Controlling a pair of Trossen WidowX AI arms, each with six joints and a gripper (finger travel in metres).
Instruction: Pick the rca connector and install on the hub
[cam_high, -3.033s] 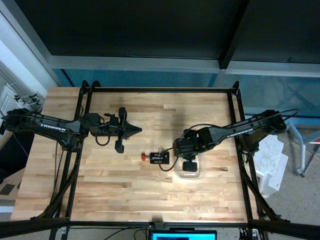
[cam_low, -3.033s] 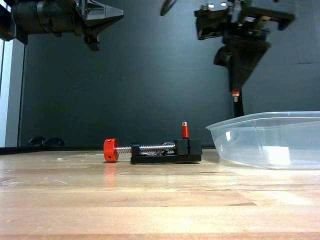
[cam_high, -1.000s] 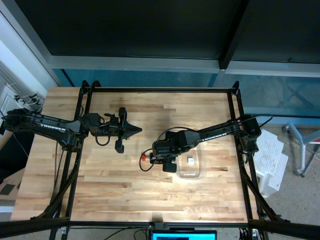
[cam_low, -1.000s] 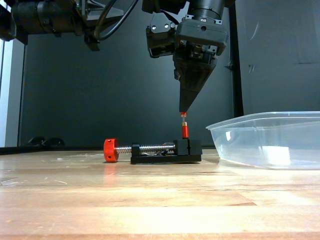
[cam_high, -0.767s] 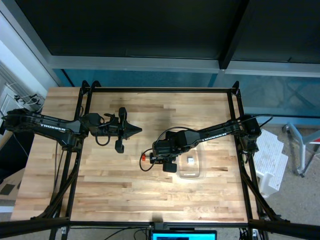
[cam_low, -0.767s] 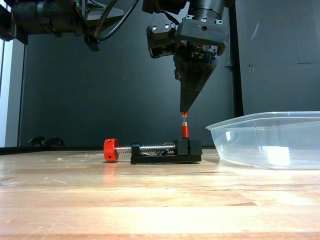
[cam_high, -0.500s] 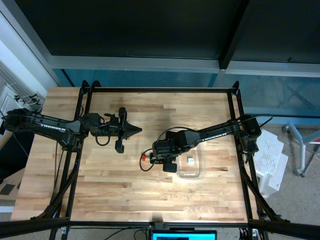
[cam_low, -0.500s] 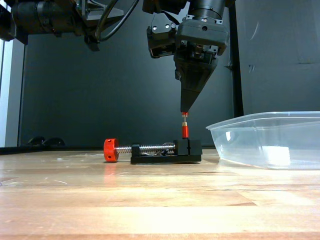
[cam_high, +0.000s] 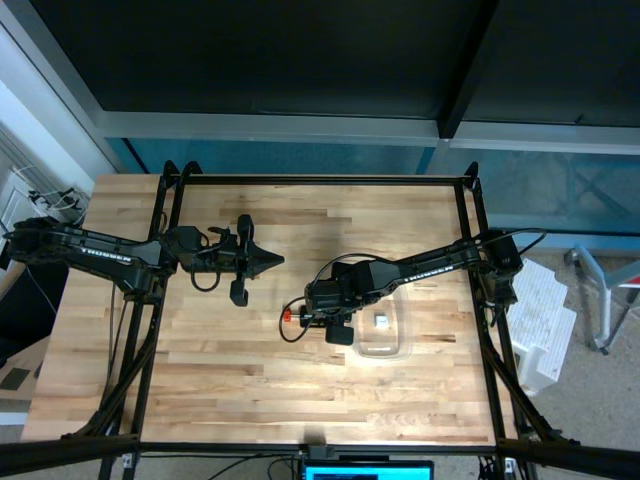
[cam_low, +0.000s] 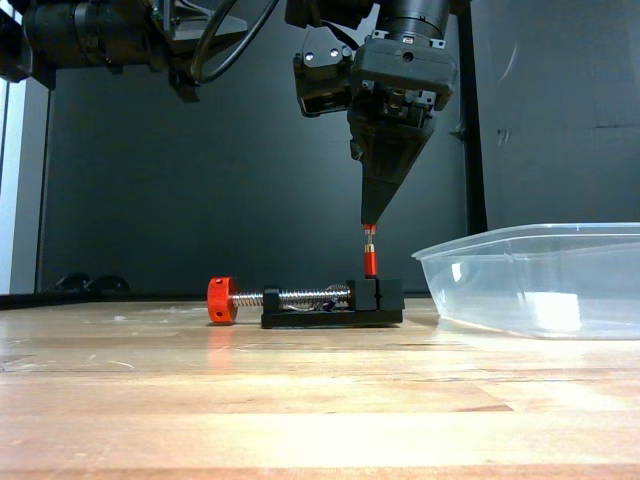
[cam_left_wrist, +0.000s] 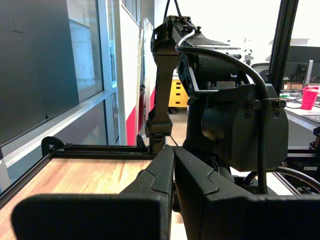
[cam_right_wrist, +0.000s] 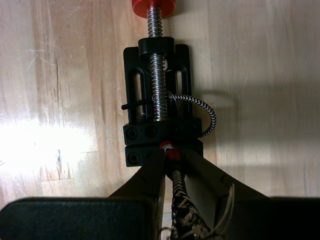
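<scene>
Counting what's on the desk: one hub, one clear plastic tray, one rca connector and two arms.

The right gripper points straight down over the hub's tray-side end, with its jaws clenched on the rca connector. The connector's red and gold tip sticks out just below the jaws. In the low view it sits right on top of the single upright red stub on the hub. I honestly can't tell whether it's pushed in or only touching. In the right wrist view the connector's braided cable runs back between the jaws.

The hub lies flat on the desk just beside the tray, with a small gap between them. It has one silver threaded rod down the middle, ending in one red knob on the side away from the tray. A short black-and-white cable loop curls off one edge. There's one small white piece inside the tray.

The left gripper hangs up in the air, well apart from the hub. Its jaws are pressed together on nothing.
</scene>
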